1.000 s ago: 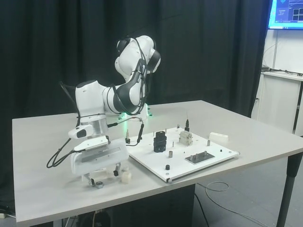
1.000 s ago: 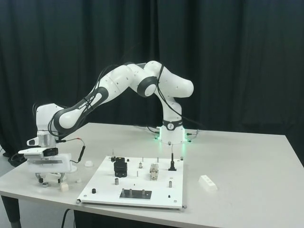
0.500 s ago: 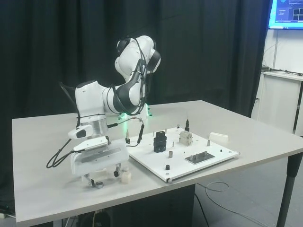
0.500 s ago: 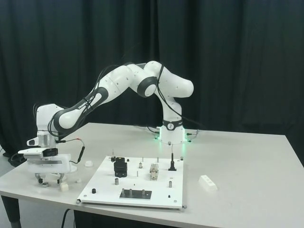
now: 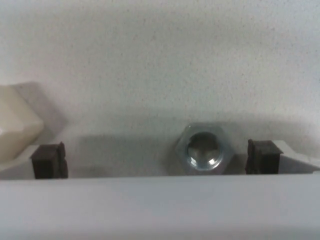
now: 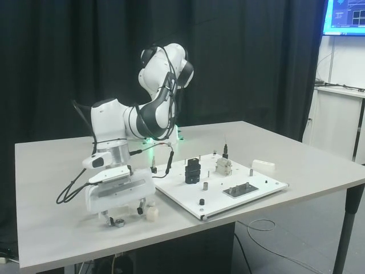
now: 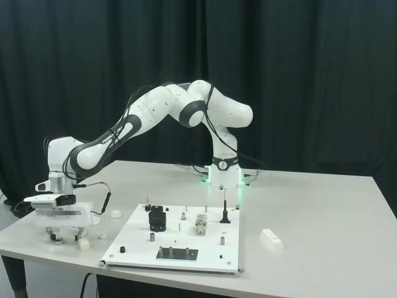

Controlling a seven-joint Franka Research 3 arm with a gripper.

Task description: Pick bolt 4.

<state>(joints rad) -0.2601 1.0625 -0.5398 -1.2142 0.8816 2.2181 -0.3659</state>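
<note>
One arm bends low over the desk (image 6: 51, 165).
Its end effector (image 5: 155, 159) is wide open, fingers either side of a grey nut (image 5: 203, 148).

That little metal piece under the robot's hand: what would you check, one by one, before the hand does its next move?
1. The hex metal piece lies between the fingertips: ok, though it sits close to one finger, not centred.
2. Gripper open wide enough to go round it: ok.
3. It is the bolt 4 asked for: cannot tell; from above it looks like a hex part with a round centre.
4. Fingers low enough to grip: ok; the gripper is down at the grey table.
5. The white block beside the gripper stays out of the closing path: ok; it lies outside the fingers.
</note>
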